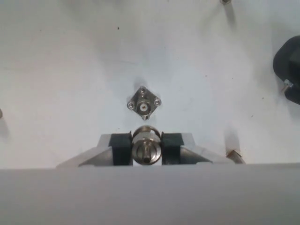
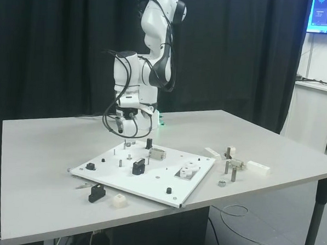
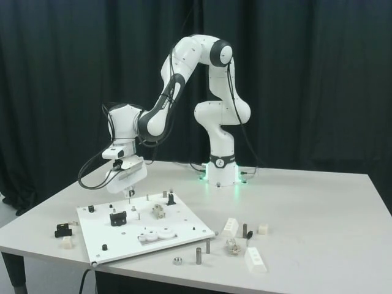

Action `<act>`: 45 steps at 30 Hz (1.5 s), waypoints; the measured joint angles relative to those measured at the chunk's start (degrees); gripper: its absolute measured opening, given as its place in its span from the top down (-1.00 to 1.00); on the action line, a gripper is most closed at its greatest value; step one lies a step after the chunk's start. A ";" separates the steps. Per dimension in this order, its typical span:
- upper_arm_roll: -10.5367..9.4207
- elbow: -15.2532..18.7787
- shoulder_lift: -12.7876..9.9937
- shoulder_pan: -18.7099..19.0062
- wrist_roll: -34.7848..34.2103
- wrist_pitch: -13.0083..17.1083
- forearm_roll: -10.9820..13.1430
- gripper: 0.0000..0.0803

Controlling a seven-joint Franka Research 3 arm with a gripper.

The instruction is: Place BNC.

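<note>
Held between narrow jaws, the BNC plug [image 1: 146, 146] is poised just short of its socket [image 1: 144, 104] on the white board [image 2: 199, 179]; slight misalignment could jam it on the rim.

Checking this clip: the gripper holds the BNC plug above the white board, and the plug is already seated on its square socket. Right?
Not quite. The gripper holds the BNC plug above the white board, but the plug is still clear of the square socket, as the wrist view shows.
</note>
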State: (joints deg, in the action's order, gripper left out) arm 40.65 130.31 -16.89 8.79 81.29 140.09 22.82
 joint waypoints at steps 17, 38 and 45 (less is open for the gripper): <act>-0.11 0.00 -0.59 0.30 0.00 0.64 0.00 0.68; 0.35 0.00 -0.77 0.44 0.00 2.59 0.00 0.68; 2.89 -0.02 -1.10 0.37 0.00 4.85 -0.17 0.68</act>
State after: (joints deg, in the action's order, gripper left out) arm 43.54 130.29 -17.99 9.15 81.29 144.94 22.64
